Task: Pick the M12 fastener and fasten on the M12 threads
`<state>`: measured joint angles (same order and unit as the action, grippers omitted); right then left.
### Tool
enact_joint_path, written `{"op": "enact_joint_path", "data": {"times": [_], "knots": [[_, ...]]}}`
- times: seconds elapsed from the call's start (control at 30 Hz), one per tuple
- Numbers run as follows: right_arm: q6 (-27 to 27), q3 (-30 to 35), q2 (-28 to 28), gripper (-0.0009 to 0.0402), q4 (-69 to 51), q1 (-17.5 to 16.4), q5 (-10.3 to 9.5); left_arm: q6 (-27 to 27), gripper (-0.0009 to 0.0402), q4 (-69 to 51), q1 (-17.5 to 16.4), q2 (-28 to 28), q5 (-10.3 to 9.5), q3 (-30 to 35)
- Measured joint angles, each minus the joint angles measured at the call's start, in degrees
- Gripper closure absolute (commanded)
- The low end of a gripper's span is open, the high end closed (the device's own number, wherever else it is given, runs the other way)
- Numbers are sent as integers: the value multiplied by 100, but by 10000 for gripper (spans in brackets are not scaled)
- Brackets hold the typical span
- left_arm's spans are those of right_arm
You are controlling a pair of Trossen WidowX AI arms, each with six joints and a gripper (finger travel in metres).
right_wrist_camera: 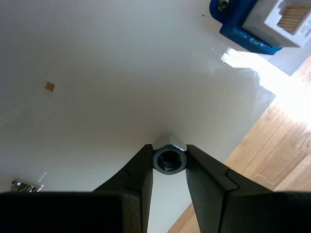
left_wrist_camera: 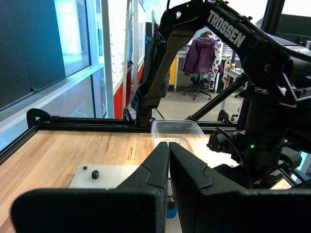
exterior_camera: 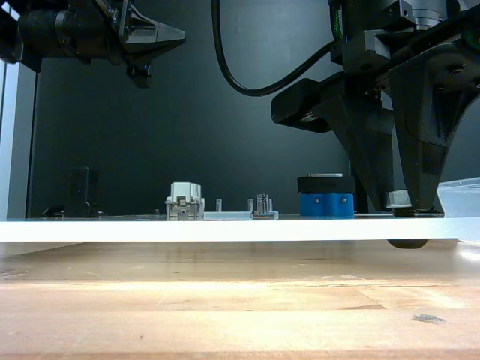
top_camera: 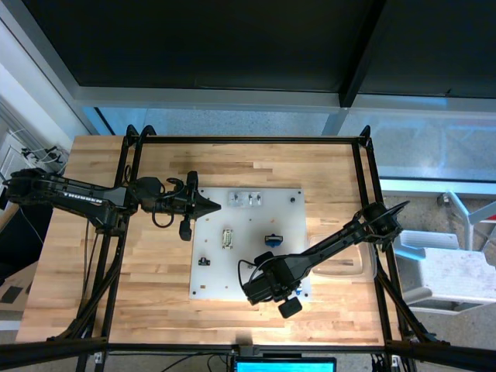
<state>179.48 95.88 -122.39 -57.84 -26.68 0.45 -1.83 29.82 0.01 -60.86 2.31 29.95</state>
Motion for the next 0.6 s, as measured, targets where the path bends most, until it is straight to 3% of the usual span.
{"op": "enact_joint_path", "data": {"times": [0.17, 0.6], "knots": [[2, 0, 0, 375, 9, 2, -2, 2, 393, 0, 0, 0, -2, -2], [46, -11, 31, 227, 133, 9, 39, 2, 393, 7, 0, 2, 0, -2]]}}
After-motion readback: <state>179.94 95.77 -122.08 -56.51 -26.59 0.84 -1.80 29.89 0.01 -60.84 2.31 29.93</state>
